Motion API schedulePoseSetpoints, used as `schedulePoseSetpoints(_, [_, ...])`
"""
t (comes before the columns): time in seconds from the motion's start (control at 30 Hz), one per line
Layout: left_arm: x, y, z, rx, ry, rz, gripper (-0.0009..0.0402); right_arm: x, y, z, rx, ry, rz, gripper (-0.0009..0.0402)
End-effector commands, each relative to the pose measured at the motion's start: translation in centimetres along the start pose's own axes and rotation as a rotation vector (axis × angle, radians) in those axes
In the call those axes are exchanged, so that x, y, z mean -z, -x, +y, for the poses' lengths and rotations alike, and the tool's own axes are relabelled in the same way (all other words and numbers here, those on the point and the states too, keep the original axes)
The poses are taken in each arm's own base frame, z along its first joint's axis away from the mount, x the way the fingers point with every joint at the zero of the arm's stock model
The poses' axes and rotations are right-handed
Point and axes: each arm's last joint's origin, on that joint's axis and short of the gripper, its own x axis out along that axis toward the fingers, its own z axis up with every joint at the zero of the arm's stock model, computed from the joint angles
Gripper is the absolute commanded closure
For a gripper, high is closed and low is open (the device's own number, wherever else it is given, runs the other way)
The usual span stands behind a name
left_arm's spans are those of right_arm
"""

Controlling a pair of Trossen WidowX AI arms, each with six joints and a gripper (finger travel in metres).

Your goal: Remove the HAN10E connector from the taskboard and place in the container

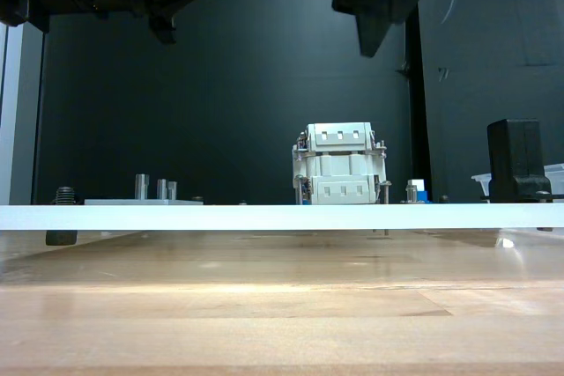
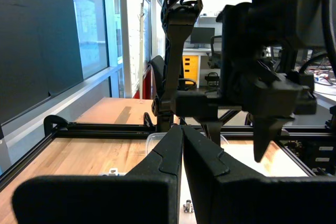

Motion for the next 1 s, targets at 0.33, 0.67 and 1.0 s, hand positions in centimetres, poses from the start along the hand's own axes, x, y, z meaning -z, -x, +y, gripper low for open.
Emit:
schedulePoseSetpoints(0.33, [0.0, 0.0, 0.0, 0.000, 0.000, 0.000, 0.0393, -2.0, -3.8, 0.8, -0.007, 0.001, -0.028, 0.0098])
schedulePoseSetpoints(0.67, [0.0, 0.0, 0.0, 0.000, 0.000, 0.000, 0.0393, -3.3, -6.4, 1.3, -0.016, 0.000, -0.070, 0.0098])
schedulePoseSetpoints(1.0, [0.0, 0.0, 0.0, 0.000, 0.000, 0.000, 0.0393, -4.1, -8.3, 1.5, -0.020, -0.004, -0.097, 0.0099])
